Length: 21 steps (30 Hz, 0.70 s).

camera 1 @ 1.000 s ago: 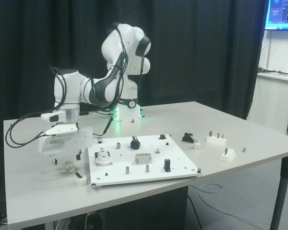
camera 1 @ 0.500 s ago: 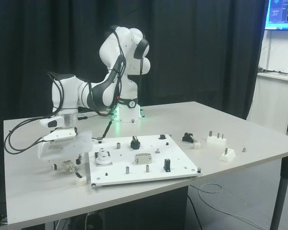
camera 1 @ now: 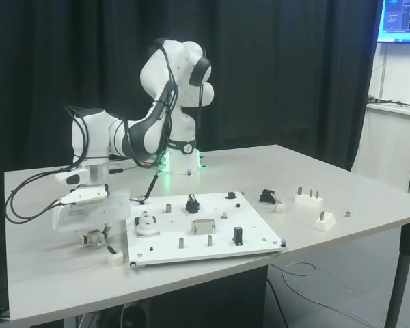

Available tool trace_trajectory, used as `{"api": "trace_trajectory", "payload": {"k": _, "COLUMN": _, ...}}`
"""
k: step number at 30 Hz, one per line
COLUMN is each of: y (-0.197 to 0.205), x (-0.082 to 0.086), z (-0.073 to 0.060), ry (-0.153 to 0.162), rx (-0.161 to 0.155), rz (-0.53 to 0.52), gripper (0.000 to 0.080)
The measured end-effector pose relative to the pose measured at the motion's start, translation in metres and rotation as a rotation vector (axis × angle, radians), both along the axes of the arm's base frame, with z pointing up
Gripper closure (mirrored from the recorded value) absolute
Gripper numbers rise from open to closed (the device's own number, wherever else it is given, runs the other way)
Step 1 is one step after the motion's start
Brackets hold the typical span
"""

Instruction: Pick waterproof.

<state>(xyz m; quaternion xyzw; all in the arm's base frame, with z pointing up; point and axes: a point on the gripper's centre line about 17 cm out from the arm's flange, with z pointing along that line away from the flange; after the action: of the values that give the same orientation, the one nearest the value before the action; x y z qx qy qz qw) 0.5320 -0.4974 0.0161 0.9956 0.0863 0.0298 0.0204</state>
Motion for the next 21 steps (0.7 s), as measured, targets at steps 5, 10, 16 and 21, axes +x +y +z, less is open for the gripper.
{"api": "trace_trajectory", "payload": {"k": 5, "y": 0.001, "x": 0.002, "z": 0.0, "ry": 0.002, "rx": 0.003, "rz": 0.004, "gripper": 0.0486}}
{"api": "trace_trajectory", "payload": {"k": 10, "y": 0.002, "x": 0.003, "z": 0.001, "ry": 0.002, "rx": 0.007, "rz": 0.006, "gripper": 0.0489}}
{"api": "trace_trajectory", "payload": {"k": 16, "y": 0.003, "x": 0.009, "z": 0.008, "ry": 0.0, "rx": 0.014, "rz": 0.014, "gripper": 0.0489}}
{"api": "trace_trajectory", "payload": {"k": 21, "y": 0.003, "x": 0.011, "z": 0.019, "ry": 0.005, "rx": 0.029, "rz": 0.021, "gripper": 0.0489}}
